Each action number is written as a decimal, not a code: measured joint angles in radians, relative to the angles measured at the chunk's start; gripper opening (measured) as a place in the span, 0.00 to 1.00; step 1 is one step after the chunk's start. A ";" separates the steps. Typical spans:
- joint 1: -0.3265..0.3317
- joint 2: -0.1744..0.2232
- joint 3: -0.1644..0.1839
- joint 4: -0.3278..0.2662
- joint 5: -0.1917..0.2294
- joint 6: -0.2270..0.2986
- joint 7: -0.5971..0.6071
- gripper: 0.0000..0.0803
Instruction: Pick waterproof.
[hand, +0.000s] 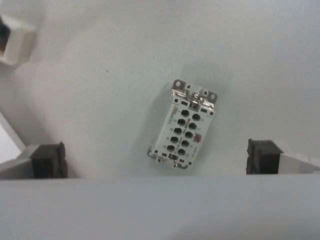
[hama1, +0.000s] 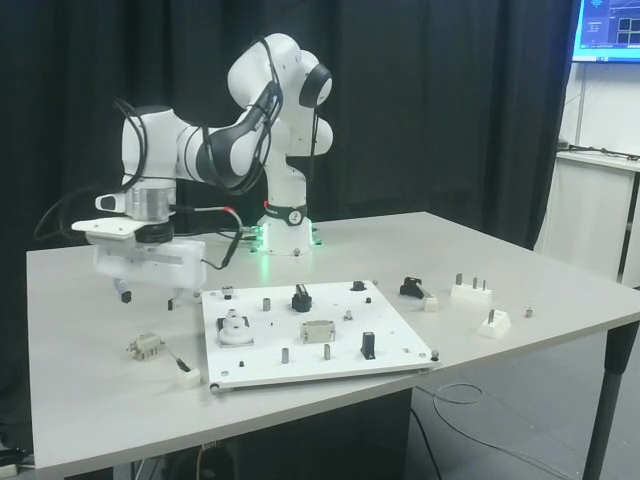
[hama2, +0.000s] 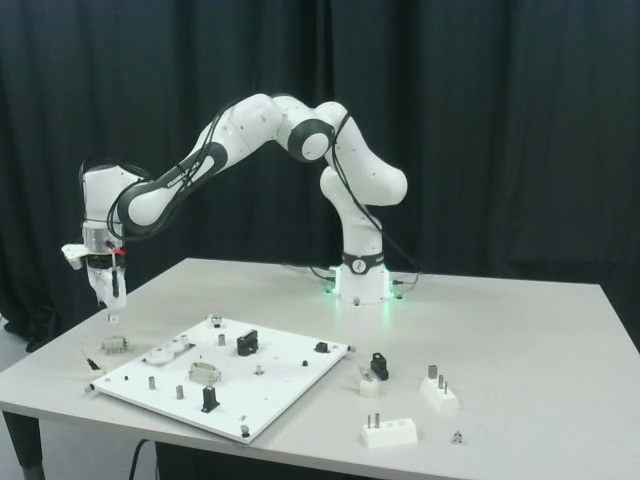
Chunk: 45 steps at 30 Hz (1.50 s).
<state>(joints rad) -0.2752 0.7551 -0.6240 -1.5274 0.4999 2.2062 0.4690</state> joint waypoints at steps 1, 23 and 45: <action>0.001 -0.001 0.000 0.000 0.000 -0.001 -0.025 1.00; 0.011 -0.006 0.000 0.000 -0.022 -0.041 -0.897 1.00; -0.008 0.018 0.003 -0.012 0.004 -0.030 -1.140 1.00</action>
<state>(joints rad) -0.2832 0.7728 -0.6207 -1.5395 0.5039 2.1767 -0.6709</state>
